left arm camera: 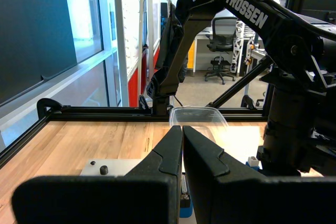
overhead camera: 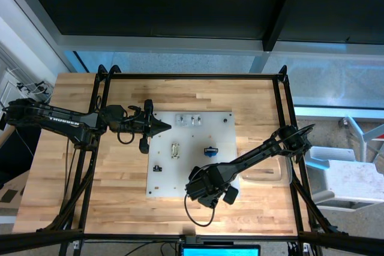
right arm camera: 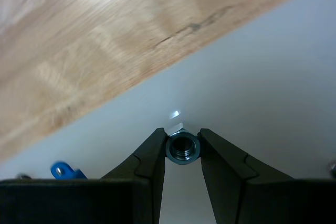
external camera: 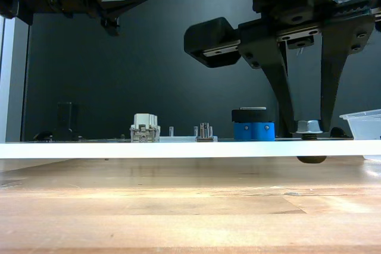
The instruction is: Pick the M12 fastener and fasten on the M12 threads
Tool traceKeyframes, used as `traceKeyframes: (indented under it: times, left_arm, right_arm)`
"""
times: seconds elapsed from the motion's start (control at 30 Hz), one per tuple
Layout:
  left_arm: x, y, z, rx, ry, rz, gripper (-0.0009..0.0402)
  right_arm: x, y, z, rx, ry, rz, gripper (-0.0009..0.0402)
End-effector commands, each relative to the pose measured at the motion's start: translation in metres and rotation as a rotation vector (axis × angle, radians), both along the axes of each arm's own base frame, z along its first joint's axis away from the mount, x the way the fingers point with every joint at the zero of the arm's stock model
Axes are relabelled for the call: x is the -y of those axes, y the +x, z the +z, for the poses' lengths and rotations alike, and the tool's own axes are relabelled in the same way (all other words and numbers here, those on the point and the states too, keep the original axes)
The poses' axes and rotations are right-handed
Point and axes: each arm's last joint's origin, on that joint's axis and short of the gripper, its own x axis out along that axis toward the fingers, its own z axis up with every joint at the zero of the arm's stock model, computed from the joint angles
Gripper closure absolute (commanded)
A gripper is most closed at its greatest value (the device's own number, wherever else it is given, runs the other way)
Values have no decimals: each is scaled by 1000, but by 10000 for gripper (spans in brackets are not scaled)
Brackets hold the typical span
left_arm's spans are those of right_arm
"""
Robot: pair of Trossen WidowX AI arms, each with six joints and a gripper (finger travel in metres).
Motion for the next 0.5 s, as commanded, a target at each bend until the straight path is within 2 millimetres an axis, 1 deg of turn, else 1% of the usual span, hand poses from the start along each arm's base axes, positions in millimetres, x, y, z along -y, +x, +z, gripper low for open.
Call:
traceKeyframes:
  times: [0.03, 0.23, 0.5]
  left_arm:
    - [0, 0, 0, 0, 0, 0, 393]
    - [0, 0, 0, 0, 0, 0, 393]
    - [0, 0, 0, 0, 0, 0, 393]
  right_arm:
    - [0, -1, 0, -13, 3, -139, 357]
    - [0, 0, 0, -27, 17, -423, 357]
    - [1, 0, 0, -51, 40, -892, 357]
